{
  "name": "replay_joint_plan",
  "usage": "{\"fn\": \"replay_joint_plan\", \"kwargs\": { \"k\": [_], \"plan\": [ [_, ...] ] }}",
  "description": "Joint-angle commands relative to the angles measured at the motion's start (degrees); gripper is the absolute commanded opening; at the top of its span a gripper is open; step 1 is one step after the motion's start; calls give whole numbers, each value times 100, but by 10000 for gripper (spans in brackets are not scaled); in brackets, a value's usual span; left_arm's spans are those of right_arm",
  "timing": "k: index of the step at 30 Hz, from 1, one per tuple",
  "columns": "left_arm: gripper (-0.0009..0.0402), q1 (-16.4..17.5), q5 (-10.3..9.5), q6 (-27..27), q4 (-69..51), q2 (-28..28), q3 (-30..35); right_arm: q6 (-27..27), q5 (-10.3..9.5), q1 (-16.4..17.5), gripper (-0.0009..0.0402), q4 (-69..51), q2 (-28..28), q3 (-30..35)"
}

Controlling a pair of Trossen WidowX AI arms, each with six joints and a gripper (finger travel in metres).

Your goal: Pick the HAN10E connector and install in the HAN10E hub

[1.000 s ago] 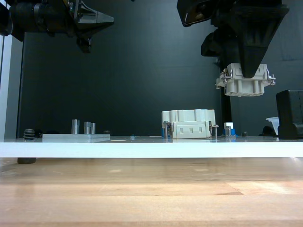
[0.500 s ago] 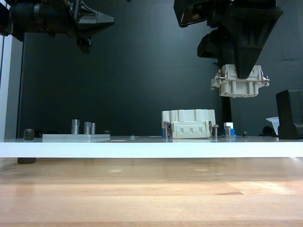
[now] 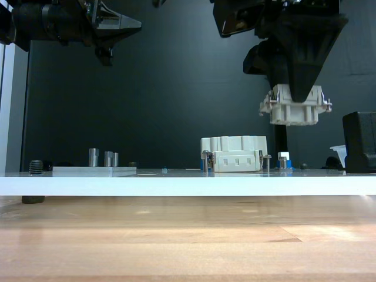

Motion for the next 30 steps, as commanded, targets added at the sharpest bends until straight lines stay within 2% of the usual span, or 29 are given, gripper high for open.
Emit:
{"fn": "replay_joint_plan", "kwargs": {
  "k": [1, 12, 30],
  "plan": [
    [0, 0, 0, 0, 2, 0, 0, -37, -83, 7, 4, 9, 63, 127],
    [0, 0, 0, 0, 15, 0, 0, -22, -92, 24, 4, 52, 205, 164],
    [0, 0, 0, 0, 2, 0, 0, -101, -92, 28, 4, 289, 192, -243]
  ]
}}
